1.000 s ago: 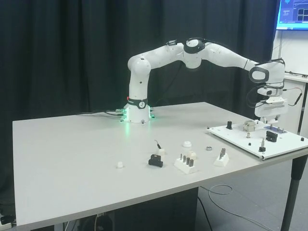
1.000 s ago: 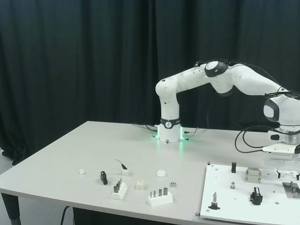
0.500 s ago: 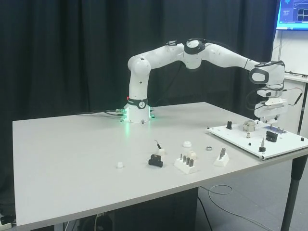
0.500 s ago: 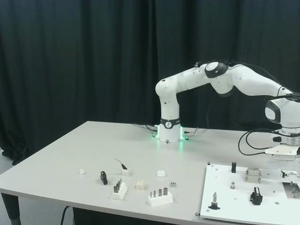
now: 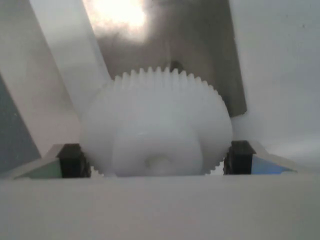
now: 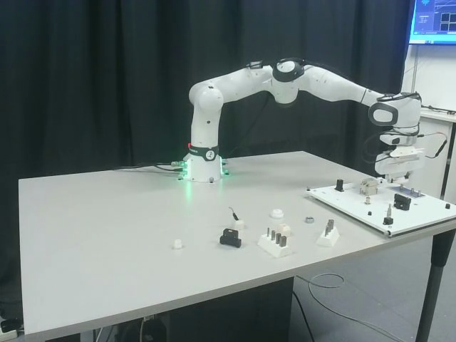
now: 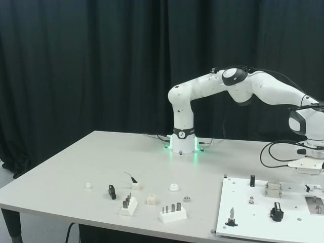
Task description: Insert large gear.
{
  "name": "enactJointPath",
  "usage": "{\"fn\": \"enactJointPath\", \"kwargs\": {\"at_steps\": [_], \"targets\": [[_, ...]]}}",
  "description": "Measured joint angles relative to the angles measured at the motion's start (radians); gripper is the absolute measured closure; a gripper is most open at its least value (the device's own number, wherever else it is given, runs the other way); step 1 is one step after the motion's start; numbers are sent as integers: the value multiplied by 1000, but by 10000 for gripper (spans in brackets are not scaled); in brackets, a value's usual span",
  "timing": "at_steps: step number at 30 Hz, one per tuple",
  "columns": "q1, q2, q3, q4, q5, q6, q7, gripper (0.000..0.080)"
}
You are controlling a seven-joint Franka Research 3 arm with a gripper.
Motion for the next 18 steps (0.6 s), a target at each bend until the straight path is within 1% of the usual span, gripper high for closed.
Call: {"fn": "enactJointPath", "kwargs": {"at_steps": [8,18], "targets": [[-1,13,3,11,0,-4,18,214],[-4,13,4,14,-2,-4,19,214]]}}
